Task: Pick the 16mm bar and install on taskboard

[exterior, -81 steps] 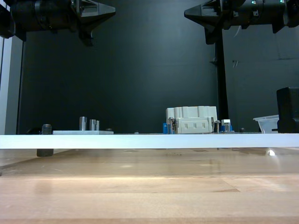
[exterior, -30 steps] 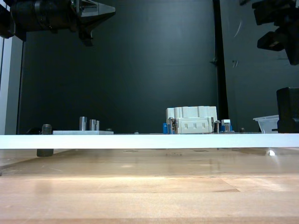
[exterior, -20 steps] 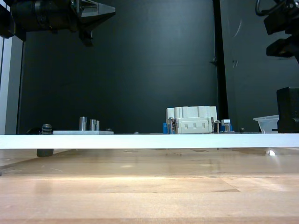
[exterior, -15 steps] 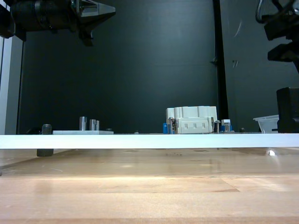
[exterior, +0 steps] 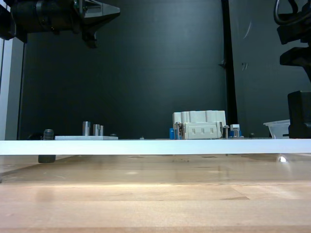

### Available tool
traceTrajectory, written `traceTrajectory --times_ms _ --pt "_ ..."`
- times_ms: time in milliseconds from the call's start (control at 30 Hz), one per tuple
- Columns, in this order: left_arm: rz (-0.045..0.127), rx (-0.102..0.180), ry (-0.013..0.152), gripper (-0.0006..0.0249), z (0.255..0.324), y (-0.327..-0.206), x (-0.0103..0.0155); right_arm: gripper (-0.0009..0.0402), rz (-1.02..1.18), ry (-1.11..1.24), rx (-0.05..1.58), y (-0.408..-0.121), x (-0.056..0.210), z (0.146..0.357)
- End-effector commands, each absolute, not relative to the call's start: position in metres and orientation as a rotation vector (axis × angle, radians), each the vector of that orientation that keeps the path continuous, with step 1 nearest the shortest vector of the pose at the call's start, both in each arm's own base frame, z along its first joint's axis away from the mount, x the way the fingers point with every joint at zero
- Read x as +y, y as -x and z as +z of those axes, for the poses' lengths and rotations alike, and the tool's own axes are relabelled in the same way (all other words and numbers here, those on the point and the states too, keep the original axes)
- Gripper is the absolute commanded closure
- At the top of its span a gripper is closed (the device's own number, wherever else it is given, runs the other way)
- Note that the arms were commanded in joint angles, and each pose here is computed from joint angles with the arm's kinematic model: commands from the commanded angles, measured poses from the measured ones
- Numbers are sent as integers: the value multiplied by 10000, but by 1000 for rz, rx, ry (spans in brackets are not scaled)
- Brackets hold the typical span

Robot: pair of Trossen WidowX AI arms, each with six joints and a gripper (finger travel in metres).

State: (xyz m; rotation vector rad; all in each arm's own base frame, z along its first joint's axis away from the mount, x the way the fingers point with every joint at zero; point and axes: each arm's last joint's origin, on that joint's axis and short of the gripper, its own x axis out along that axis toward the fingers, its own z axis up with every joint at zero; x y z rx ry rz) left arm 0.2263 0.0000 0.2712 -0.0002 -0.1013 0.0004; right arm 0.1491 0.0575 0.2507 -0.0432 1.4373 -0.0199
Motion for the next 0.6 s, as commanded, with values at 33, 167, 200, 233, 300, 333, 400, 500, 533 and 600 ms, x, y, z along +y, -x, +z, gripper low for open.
traceTrajectory --times_ms 33,167,200,233,300,333,400,500,533,600 --pt "1 -102 0 243 2712 -2263 1 181 -31 43 1444 -1489 576 2481" --pt "0 -101 0 243 2712 -2263 0 181 -100 35 1432 -1483 571 2397" --pt "0 -101 0 243 2712 -2263 0 181 -108 32 1431 -1480 574 2373" --pt "1 -101 0 243 2712 -2263 1 180 -107 32 1430 -1478 579 2350" --pt "1 -102 0 243 2712 -2263 1 181 -101 33 1427 -1476 590 2308" --pt "0 -101 0 243 2712 -2263 0 181 -101 32 1426 -1475 593 2291" --pt "0 -101 0 243 2712 -2263 0 180 -94 39 1425 -1472 598 2258" --pt "0 -101 0 243 2712 -2263 0 181 -86 44 1419 -1473 602 2192" --pt "0 -102 0 243 2712 -2263 0 181 -84 42 1415 -1474 603 2167" --pt "0 -102 0 243 2712 -2263 0 181 -79 39 1406 -1478 608 2125"
